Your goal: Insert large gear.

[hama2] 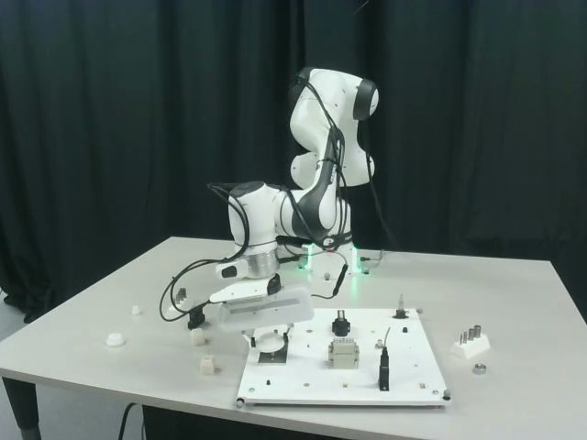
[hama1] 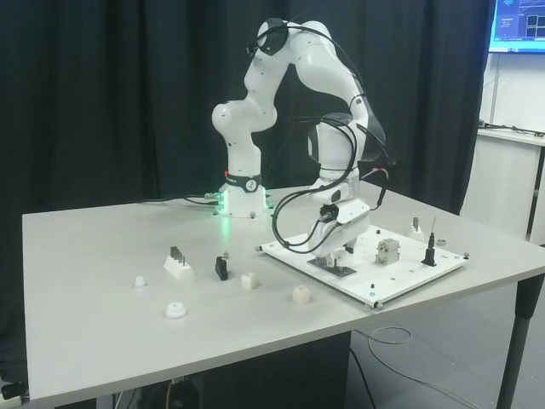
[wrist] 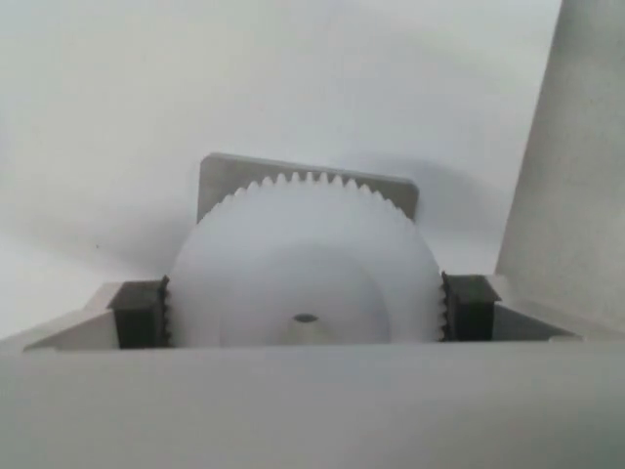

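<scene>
Claw point(wrist: 305, 311): pinching the large gear point(wrist: 305, 264) between its two black pads point(wrist: 140, 313) — one pad on each toothed edge, the gear lying flat with its centre hole showing.
Large gear: held low over the white board point(hama2: 404, 367), just above a grey metal plate point(wrist: 223, 176) whose edge shows behind the teeth in the wrist view; whether gear and plate touch cannot be told.
White board: lies on the grey tabletop point(hama1: 85, 256) and carries a small grey block point(hama2: 343, 353) and a black upright post point(hama2: 384, 371).
Loose parts: small white pieces point(hama1: 174, 311) — scattered on the tabletop beside the board.
Arm point(hama1: 294, 68): white, bent down over the board, with green light at its base point(hama1: 238, 203).
</scene>
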Controlling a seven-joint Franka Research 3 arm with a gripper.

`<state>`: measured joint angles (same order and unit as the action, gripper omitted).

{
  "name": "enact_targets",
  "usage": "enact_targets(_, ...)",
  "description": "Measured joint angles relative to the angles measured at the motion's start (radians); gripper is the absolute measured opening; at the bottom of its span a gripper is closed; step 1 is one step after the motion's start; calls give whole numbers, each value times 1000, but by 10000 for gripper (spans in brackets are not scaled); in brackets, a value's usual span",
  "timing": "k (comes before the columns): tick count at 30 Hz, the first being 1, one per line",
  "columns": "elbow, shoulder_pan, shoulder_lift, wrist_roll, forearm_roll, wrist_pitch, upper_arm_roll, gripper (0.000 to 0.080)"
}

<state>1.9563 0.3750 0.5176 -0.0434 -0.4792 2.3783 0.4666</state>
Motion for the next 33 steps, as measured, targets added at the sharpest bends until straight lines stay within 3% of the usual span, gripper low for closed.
enact_targets(18, 16, 13, 0, 0, 0, 34, -2, 594)
enact_targets(33, 51, 32, -4, 0, 0, 100, -2, 594)
